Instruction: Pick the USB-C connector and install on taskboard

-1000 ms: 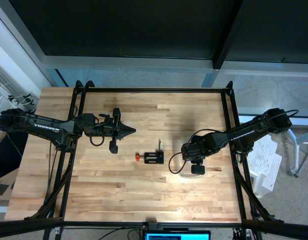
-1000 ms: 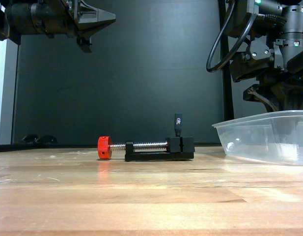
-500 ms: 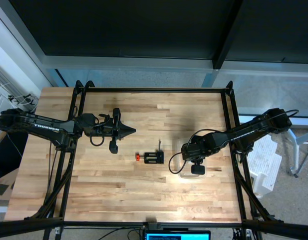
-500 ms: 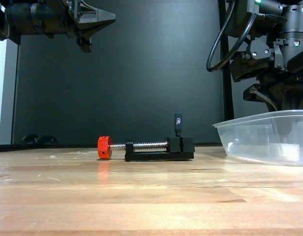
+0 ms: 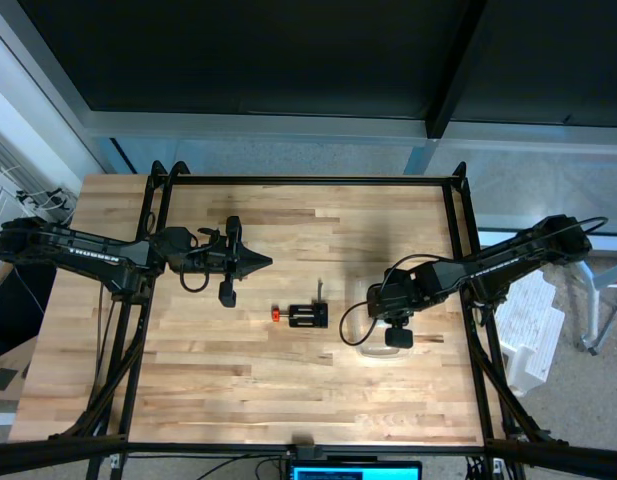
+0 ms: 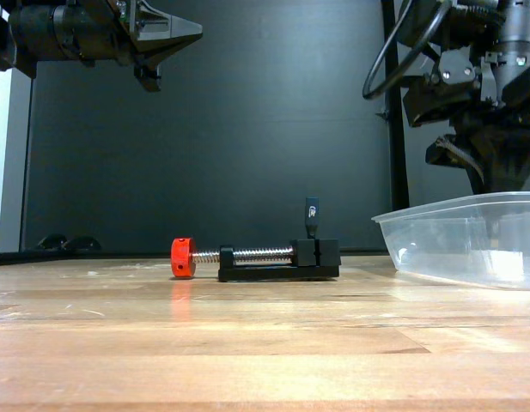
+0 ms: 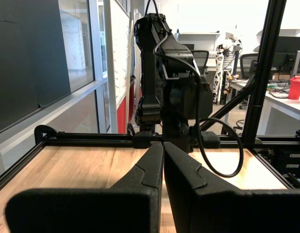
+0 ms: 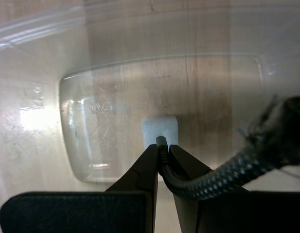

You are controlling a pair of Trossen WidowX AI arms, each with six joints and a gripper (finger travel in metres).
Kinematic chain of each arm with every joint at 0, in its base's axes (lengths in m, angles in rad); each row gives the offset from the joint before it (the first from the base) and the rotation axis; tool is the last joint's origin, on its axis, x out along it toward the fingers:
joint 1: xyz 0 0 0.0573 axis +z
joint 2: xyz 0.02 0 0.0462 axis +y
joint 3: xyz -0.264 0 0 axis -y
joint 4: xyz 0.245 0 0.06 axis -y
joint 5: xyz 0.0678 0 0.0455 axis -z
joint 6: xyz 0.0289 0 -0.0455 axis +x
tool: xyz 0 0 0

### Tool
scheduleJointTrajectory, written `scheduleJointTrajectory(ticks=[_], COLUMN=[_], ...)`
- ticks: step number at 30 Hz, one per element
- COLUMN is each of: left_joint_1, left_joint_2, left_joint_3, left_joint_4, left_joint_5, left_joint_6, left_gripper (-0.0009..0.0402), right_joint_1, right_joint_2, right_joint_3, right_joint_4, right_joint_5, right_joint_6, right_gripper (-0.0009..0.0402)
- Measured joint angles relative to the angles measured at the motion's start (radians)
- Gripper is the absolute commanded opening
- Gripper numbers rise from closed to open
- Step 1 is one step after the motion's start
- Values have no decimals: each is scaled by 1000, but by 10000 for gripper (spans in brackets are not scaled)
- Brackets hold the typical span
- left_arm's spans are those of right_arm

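Two claws closed: right gripper (image 8: 162,149) clamps connector (image 8: 161,141) over tray (image 6: 428,236), right of taskboard (image 6: 277,262); left gripper (image 7: 163,148) empty, high left of it.

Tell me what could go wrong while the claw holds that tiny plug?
The right claw, over the tray, pinches the plug only at its very tip, so it might slip or twist. Its cable could drag on the tray's wall and tug it loose. The white piece by the tips might get bumped. The left claw, shut and parked high at the left, looks out of the way.
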Motion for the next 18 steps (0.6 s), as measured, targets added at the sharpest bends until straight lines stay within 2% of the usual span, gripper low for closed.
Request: scheduleJointTrajectory(ticks=[15,18], left_joint_1=[0,0], left_joint_2=[0,0], left_joint_3=[0,0], left_joint_4=[0,0], left_joint_5=[0,0], left_joint_6=[0,0], left_gripper=[0,0], right_joint_1=[-7,-16], right_joint_2=[-52,-52], right_joint_3=[193,226], right_joint_4=[-261,-290], right_joint_5=[0,24], right_joint_6=[27,27], right_gripper=[0,0])
